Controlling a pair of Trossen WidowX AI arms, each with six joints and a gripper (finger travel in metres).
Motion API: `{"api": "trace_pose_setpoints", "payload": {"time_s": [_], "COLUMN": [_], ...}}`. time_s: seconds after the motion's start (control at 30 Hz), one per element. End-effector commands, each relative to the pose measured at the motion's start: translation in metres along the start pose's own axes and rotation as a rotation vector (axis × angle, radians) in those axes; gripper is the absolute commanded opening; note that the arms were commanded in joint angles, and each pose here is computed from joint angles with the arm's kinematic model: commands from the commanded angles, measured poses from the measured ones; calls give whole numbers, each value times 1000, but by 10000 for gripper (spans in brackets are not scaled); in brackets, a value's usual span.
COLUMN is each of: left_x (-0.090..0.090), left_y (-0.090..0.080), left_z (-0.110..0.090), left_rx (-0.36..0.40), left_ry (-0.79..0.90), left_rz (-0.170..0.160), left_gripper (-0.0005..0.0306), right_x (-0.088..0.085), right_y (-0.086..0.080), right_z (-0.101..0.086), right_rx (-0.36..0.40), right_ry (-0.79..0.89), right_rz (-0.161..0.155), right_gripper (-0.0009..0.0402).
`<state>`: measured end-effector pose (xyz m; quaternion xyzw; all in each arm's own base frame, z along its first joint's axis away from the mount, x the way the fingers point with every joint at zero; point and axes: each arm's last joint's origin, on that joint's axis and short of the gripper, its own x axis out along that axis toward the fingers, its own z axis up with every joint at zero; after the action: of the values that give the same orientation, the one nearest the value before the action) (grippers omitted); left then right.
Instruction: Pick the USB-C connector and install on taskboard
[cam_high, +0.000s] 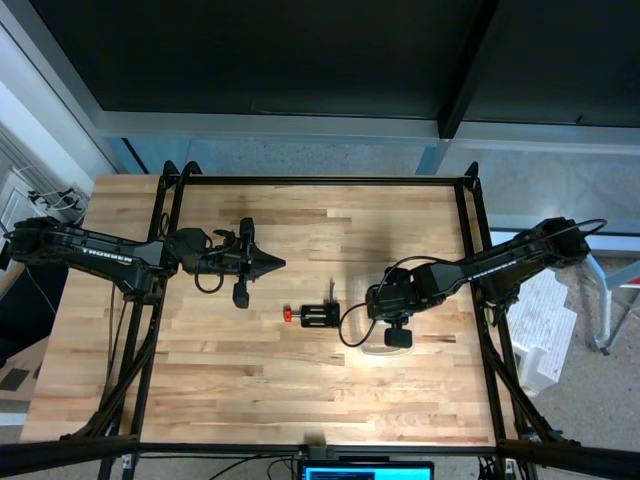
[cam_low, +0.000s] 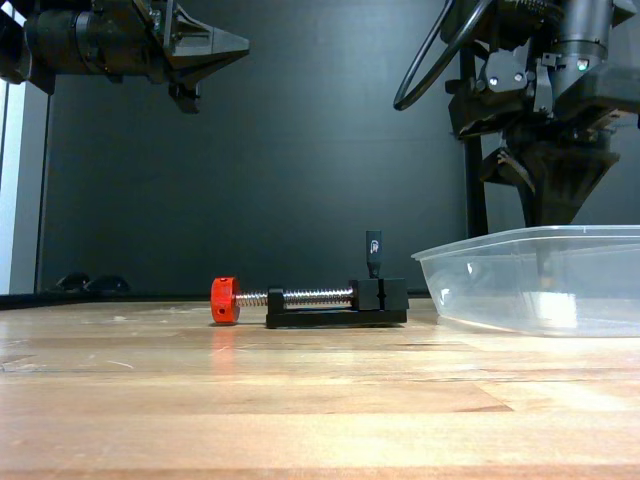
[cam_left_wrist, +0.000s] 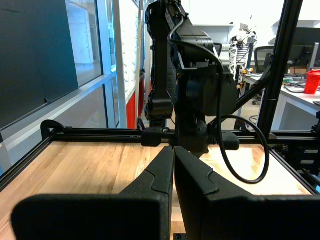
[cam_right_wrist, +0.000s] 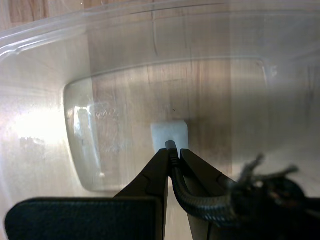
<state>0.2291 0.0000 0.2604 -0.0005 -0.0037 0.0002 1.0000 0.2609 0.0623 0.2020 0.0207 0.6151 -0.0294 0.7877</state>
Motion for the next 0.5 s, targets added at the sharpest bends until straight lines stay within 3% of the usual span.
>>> {"api": "trace_pose_setpoints", "payload": {"time_s": [0.03,0.5], "left_x": [0,0], "left_y": [0,0], "left_z": [0,0], "left_rx": [0,0], "left_ry": [0,0], "left_rz": [0,0], "left_gripper": [0,0], "right_x": [-8,-53], "right_y": [-1,-4], "right_z": [0,2], "right_rx": [1,4], "right_ry": [-11,-33], "right_rz": [3,9], "right_gripper": [0,0]}}
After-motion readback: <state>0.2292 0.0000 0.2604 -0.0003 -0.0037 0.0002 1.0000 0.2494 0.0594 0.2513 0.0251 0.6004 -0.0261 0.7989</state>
